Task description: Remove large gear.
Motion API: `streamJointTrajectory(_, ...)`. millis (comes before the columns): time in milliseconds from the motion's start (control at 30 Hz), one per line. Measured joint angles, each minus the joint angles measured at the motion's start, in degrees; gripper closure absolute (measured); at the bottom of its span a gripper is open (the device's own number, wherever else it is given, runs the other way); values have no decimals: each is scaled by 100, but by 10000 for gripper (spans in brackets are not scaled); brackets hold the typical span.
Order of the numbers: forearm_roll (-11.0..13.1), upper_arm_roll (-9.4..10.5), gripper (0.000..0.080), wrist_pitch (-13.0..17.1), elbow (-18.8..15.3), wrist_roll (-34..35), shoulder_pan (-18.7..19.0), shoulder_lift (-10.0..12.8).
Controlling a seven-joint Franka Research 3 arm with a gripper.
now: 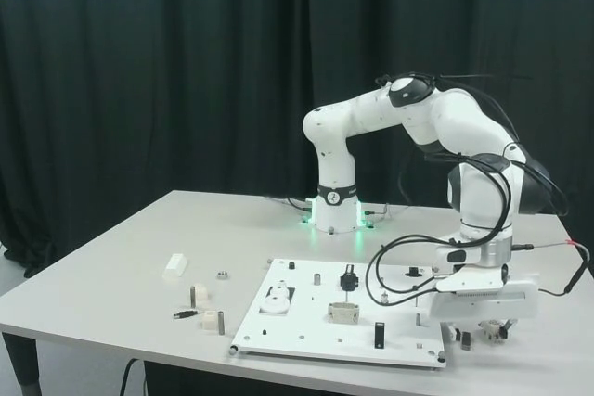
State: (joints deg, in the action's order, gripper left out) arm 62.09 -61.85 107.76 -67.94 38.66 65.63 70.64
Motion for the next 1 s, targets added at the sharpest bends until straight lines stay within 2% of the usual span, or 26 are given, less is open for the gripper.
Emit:
streamJointTrajectory(33,-6,-5,44,-8,6,0,0,-6)
streamJointTrajectory(200,-58,-12,44,-52,35,0,-2,-53)
streamJointTrajectory(233,-70,-12,13,-60,38,0,-3,-64)
streamJointTrajectory(567,-174,-75,3,-202,70,0,-4,-137)
streamJointTrajectory(1000,-196,-187,3,-368,107,0,-5,-148)
